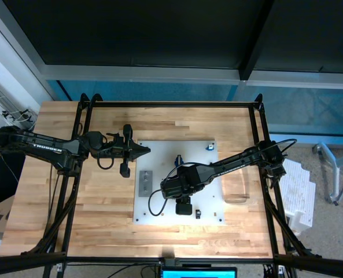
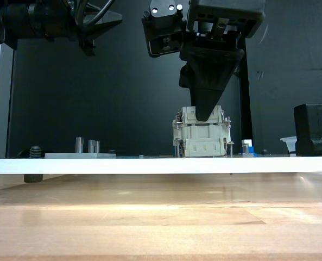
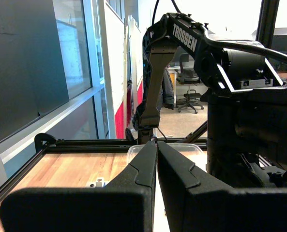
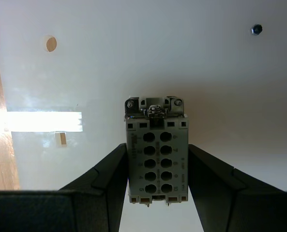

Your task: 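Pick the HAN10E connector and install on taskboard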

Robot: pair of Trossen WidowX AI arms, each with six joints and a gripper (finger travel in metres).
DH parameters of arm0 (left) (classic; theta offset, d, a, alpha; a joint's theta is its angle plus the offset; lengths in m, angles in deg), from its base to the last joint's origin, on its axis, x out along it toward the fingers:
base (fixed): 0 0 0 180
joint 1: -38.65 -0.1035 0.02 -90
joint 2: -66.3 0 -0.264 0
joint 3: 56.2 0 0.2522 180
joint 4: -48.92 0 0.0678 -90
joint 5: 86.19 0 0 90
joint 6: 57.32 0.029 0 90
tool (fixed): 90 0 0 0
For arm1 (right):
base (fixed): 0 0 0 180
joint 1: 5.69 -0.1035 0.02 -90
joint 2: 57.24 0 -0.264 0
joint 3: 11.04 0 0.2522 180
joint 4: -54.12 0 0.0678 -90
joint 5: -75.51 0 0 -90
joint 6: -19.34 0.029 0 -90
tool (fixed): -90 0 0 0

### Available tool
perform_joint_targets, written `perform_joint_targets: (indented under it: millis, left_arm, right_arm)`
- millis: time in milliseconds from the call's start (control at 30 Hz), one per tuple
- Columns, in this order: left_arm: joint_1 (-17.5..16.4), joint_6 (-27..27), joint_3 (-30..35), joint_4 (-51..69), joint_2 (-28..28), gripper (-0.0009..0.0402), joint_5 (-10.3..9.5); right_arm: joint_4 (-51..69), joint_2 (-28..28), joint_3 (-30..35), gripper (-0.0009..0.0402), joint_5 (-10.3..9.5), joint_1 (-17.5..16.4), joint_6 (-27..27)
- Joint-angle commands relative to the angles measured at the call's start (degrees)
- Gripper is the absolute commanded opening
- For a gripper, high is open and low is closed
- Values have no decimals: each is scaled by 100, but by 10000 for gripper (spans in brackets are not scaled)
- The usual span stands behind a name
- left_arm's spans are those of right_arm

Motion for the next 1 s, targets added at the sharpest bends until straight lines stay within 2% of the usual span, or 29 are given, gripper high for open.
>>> perform_joint_targets:
  millis: [33, 267, 367, 533, 833, 1000]
  left_arm:
    - [0, 0, 0, 0, -2, 1, 2]
    - [0, 0, 0, 0, -2, 1, 2]
    - [0, 0, 0, 0, 0, 1, 2]
    - [-2, 0, 0, 0, 0, 1, 2]
    - [0, 0, 0, 0, -2, 1, 2]
    - [-2, 0, 0, 0, -2, 1, 2]
  right_arm:
    - [-4, -35, -17, 25, -2, -2, 11]
    - [2, -28, -2, 25, 0, -4, 4]
    - [4, 7, 9, 43, 0, -2, -2]
    - [7, 68, 57, 109, 0, -2, -9]
    - [11, 299, 61, 253, 4, -4, -13]
    - [13, 507, 59, 310, 0, -2, -13]
